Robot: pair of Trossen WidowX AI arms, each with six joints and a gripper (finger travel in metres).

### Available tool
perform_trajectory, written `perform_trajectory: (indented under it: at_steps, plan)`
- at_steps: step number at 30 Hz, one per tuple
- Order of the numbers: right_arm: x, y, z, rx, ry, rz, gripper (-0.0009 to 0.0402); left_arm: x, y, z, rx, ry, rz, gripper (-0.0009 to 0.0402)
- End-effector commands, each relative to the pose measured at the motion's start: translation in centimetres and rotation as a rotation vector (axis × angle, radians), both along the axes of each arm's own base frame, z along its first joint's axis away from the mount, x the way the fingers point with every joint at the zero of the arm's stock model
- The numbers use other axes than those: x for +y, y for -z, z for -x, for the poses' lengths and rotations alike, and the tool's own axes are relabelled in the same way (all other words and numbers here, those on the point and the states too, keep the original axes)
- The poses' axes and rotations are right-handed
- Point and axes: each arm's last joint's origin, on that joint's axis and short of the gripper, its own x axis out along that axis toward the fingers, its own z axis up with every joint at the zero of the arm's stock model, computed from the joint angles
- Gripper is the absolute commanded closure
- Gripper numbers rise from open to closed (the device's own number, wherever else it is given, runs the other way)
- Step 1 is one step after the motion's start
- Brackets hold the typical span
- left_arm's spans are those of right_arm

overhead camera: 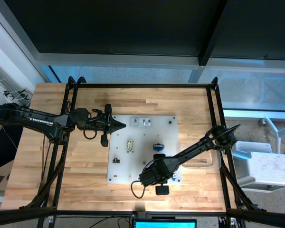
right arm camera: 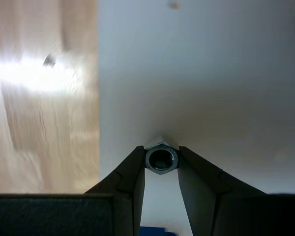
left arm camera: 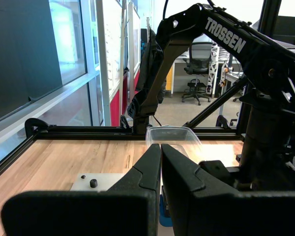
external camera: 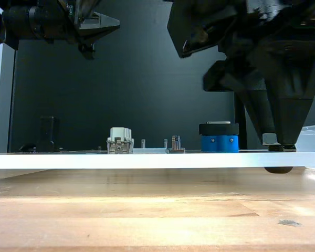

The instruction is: Pick the M12 fastener and fasten on the M12 threads

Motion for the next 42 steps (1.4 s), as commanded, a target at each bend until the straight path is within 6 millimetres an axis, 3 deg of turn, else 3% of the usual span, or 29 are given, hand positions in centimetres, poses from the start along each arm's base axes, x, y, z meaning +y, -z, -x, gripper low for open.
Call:
perform_trajectory:
  at_steps: [1, 6, 14, 20, 42]
  plan:
    - [-0.01, 0.02, 0.0, 0.006, 0.174, -0.002, 0.0354, 0.01, -0.01, -0.01, 0.0, 0.0, 0.0, 0.0393]
    - [-0.04, 0.02, 0.05, 0.022, 0.455, -0.006, 0.0354, 0.0, -0.01, -0.01, 0.0, 0.0, 0.0, 0.0393]
    - [-0.05, 0.02, 0.04, 0.029, 0.661, -0.012, 0.0354, 0.01, -0.01, -0.01, 0.0, 0.0, 0.0, 0.0393]
    - [-0.05, 0.02, 0.04, 0.04, 0.98, -0.021, 0.0354, 0.0, -0.01, -0.01, 0.0, 0.0, 0.0, 0.0393]
    - [-0.04, 0.02, 0.04, 0.073, 1.896, -0.047, 0.0354, 0.01, -0.01, -0.01, 0.0, 0.0, 0.0, 0.0393]
